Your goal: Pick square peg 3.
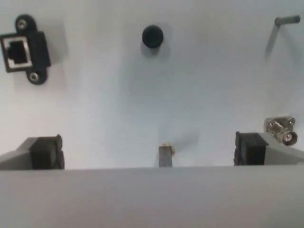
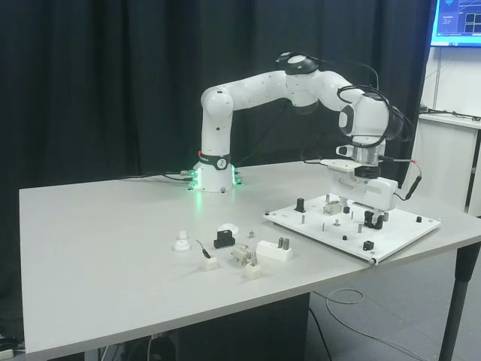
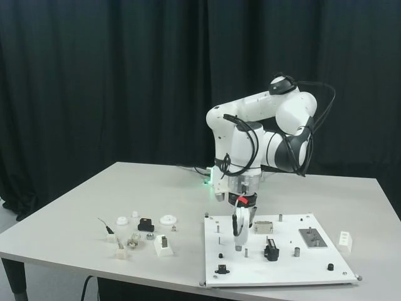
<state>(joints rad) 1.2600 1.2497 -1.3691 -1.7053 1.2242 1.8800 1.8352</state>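
Observation:
In the wrist view a small grey square peg [image 1: 165, 156] stands upright on the white board [image 1: 142, 95]. It sits between the two black finger pads [image 1: 46, 151] of my gripper [image 1: 147, 152], touching neither. The gripper is open, with wide gaps on both sides of the peg. The lower part of the peg is hidden behind the grey gripper body. From the room cameras the gripper [image 2: 355, 213] [image 3: 238, 233] hangs low over the white board [image 2: 394, 239] [image 3: 282, 274], pointing straight down.
On the board near the peg are a black network socket [image 1: 24, 50], a black round knob [image 1: 152, 36], a thin grey pin [image 1: 287, 20] and a metal coaxial connector [image 1: 284, 130]. Several loose small parts [image 2: 225, 248] [image 3: 141, 235] lie on the grey table beside the board.

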